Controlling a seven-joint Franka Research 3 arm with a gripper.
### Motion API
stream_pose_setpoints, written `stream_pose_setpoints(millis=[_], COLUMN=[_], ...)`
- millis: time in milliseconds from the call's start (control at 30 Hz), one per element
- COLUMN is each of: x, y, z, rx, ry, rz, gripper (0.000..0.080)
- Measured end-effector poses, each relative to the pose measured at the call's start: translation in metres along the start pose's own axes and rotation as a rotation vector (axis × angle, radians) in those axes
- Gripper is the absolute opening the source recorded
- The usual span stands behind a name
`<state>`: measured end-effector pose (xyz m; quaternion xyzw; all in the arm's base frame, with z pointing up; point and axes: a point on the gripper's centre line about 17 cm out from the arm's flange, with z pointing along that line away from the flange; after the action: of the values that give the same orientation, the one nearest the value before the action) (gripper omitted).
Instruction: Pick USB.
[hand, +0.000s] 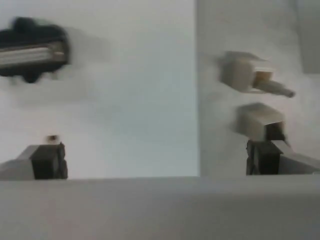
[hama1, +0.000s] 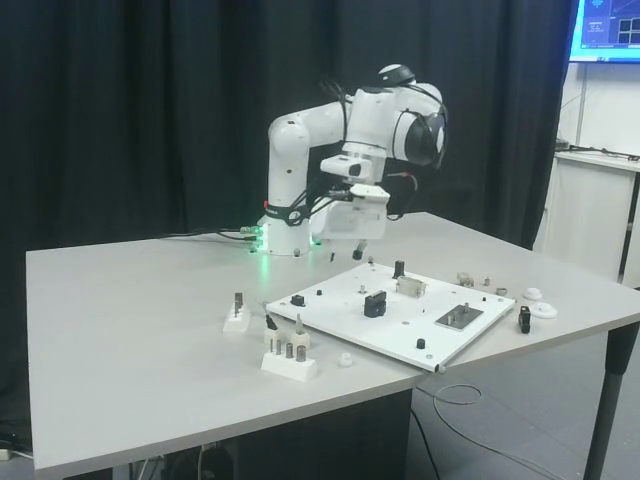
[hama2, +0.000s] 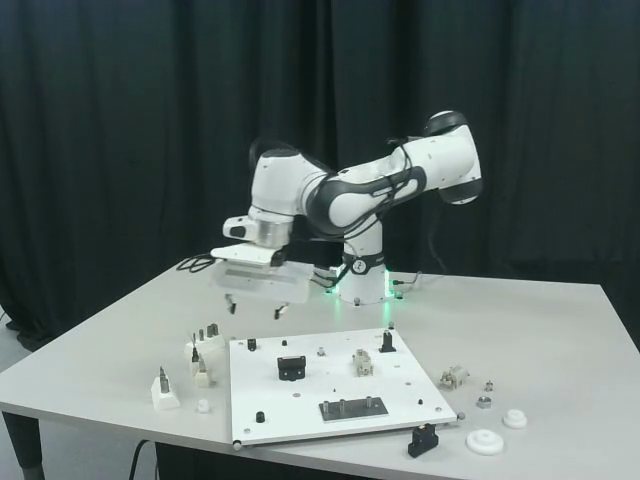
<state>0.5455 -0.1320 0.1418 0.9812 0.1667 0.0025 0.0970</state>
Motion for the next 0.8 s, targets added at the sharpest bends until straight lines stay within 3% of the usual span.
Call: stream_pose_setpoints(millis=[800], x=[-0.019], y=[0.071], z=[0.052], rx=[0.053], ry=[-0.087], rz=[-0.195], gripper=[0.08])
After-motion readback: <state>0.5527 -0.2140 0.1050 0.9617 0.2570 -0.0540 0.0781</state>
